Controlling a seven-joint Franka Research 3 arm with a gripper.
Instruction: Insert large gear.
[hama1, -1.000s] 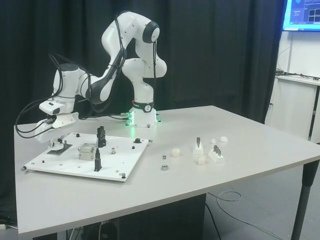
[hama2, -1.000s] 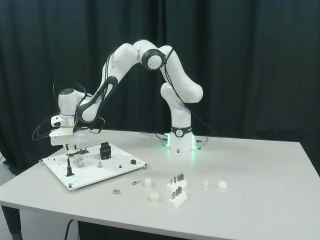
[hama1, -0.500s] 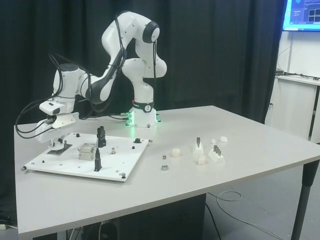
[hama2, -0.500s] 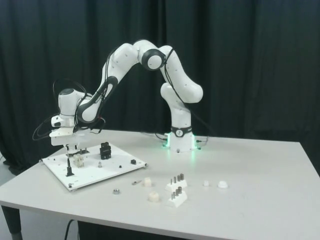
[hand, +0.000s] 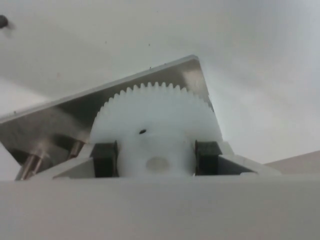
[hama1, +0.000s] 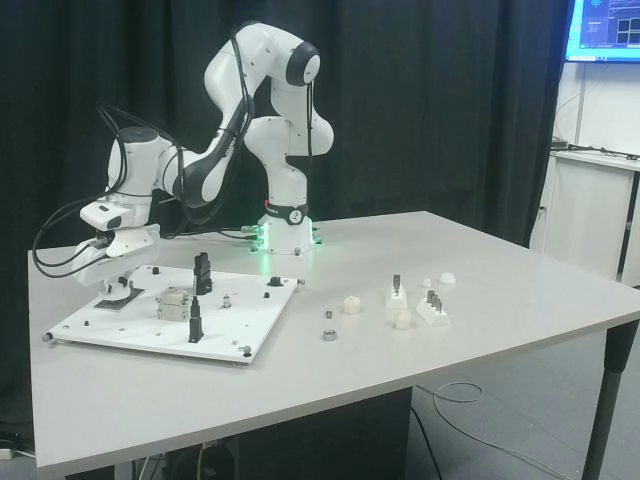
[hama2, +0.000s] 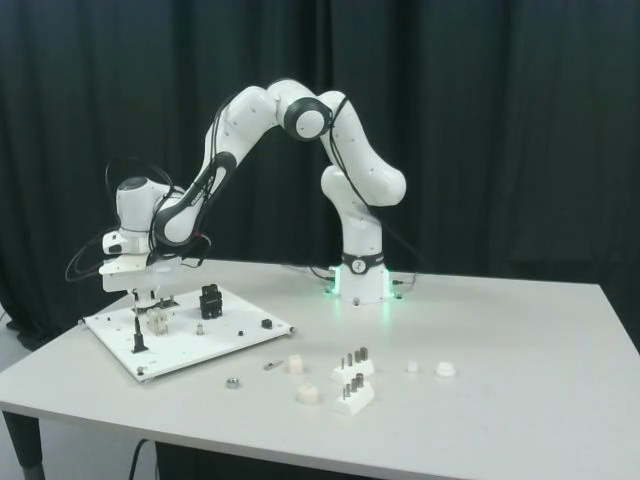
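In the wrist view the large white gear (hand: 157, 112) sits between two black finger pads (hand: 105, 159), which press on its hub from both sides. My gripper (hand: 156, 160) is shut on it. Just below the gear lies a grey metal plate (hand: 55, 120) with short pegs (hand: 30, 165). In the room views the gripper (hama1: 112, 283) (hama2: 145, 296) hangs low over the far left part of the white assembly board (hama1: 150, 330) (hama2: 235, 338). The gear itself is hidden there by the hand.
On the board stand black blocks (hama1: 202, 272) and a small grey fixture (hama1: 175, 303). Right of the board lie a nut (hama1: 327, 334), a white round part (hama1: 352, 305) and white peg holders (hama1: 432, 310). The arm's base (hama1: 283, 232) glows green behind the board.
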